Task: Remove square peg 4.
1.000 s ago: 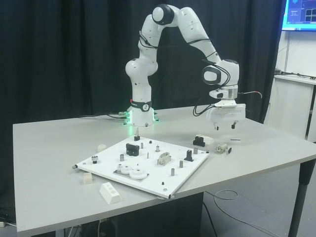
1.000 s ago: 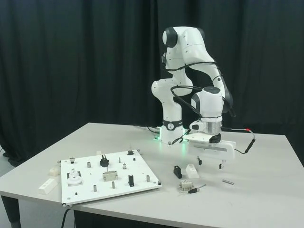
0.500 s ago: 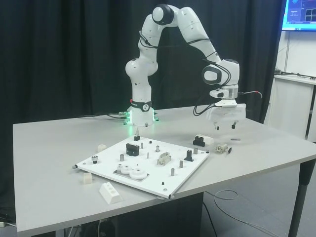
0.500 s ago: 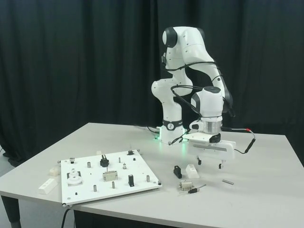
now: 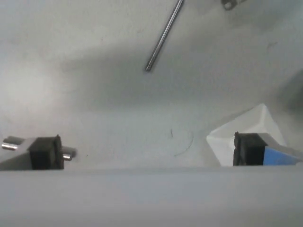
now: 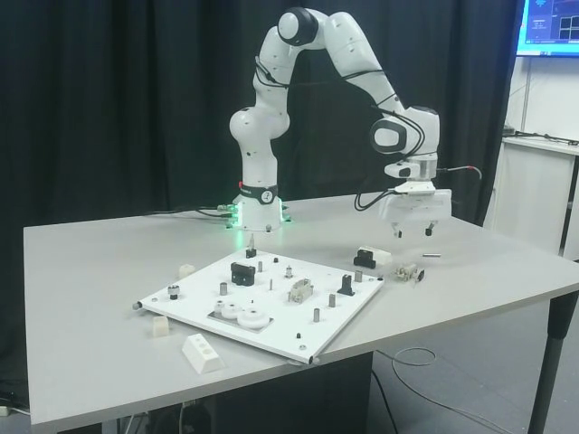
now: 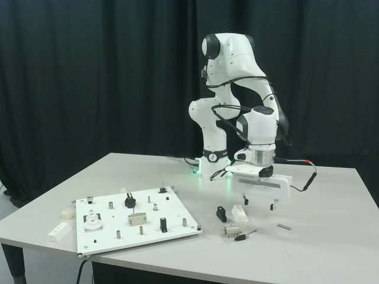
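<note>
Short dark upright peg (image 7: 185, 222) on white board (image 7: 106, 228).

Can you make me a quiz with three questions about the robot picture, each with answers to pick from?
1. Where is the tool?
A. Over the bare grey table, beside the white board
B. Pressed down on the white board
C. Under the table

2. What colour is the robot arm?
A. Black
B. White
C. Green

3. What is the tool doing?
A. Shut on a peg
B. Shut on a cable
C. Open, holding nothing

Answers:
1 A, since both room views show it above the table, away from the board.
2 B, as its shells are white against the black curtain.
3 C, because the wrist view shows the two fingers far apart with only table between them.
</note>
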Controlling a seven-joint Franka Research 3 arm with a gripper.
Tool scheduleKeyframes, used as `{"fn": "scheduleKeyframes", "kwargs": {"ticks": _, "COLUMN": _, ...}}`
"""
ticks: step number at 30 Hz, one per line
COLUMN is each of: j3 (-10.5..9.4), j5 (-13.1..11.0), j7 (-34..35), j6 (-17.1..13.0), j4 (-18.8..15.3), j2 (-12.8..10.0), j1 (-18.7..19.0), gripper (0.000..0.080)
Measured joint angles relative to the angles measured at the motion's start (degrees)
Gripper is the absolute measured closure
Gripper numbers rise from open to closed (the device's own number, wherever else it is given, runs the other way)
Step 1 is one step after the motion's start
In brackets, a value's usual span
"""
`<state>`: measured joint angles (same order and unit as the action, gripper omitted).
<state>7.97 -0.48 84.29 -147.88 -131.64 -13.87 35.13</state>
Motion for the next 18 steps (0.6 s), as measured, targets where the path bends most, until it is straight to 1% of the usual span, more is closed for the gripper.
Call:
{"fn": "scheduleKeyframes", "kwargs": {"ticks": 10, "j3": 0.04, "j5": 3.6, "j7": 2.9, "j6": 0.0, "j4": 0.9, "j2": 0.0, "j1": -1.6, "gripper": 0.0003}}
{"fn": "scheduleKeyframes", "kwargs": {"ticks": 18, "j3": 0.04, "j5": 4.8, "j7": 3.5, "j6": 0.0, "j4": 1.9, "j2": -0.1, "j1": -3.8, "gripper": 0.0003}}
